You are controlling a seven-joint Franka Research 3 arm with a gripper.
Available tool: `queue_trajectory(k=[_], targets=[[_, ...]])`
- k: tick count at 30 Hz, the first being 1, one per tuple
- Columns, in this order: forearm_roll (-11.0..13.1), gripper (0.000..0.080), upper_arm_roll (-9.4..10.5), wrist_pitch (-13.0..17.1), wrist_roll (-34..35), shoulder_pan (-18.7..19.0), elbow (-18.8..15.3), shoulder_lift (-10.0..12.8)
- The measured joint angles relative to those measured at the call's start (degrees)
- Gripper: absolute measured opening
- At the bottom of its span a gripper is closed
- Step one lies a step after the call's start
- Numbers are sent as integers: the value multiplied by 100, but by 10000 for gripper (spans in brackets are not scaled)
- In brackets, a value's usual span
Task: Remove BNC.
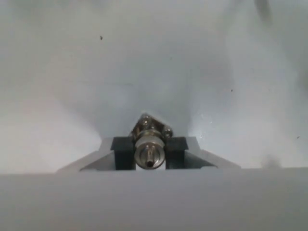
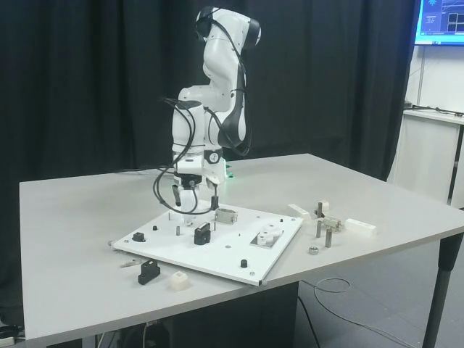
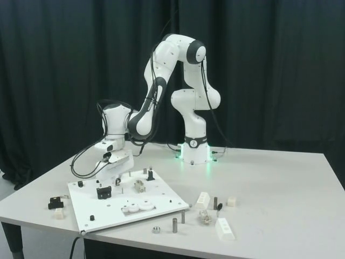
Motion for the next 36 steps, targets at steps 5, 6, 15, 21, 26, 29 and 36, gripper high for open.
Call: queue_trajectory(k=[5, 6, 15, 21, 26, 29, 36], targets=[[-2, 130, -3, -28, -166, -4, 12, 0], [-3, 130, -5, -39, -186, -4, 16, 0], [-36, 130, -46, -220, -356, -4, 101, -1], [-88, 130, -103, -369, -462, -2, 154, -68], [-204, 130, -189, -582, -463, 3, 216, -228], [-318, 130, -247, -747, -463, 3, 245, -350], [-419, 130, -343, -970, -463, 3, 252, -576]])
